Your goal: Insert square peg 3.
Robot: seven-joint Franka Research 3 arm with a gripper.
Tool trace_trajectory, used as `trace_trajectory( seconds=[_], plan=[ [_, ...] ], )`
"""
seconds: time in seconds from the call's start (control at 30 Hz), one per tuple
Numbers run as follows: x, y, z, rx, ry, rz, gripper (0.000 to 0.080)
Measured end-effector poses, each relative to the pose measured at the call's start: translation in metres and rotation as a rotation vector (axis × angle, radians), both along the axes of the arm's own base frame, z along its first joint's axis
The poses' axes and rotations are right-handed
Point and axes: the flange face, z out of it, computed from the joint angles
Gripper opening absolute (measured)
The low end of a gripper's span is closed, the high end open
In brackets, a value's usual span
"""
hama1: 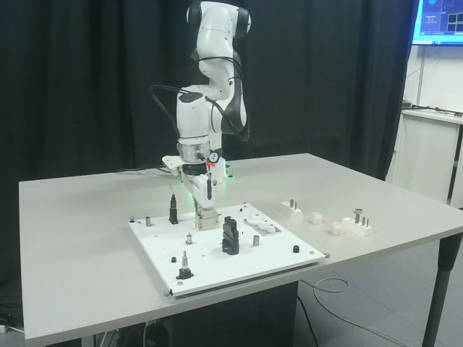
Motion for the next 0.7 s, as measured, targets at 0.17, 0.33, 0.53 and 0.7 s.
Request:
trace_trajectory(
  seconds=[0.17, 0.33, 0.53, 0.7],
  plan=[
    [0.0000, 0.0002, 0.0000, 0.000, -0.001, 0.010, 0.0114],
    [-0.0005, -0.0004, 0.0000, -0.001, -0.003, 0.037, 0.0114],
    [-0.0014, -0.0019, -0.0001, -0.002, -0.005, 0.053, 0.0114],
    [-0.0016, -0.0024, -0.0008, -0.004, -0.005, 0.052, 0.0114]
  ],
)
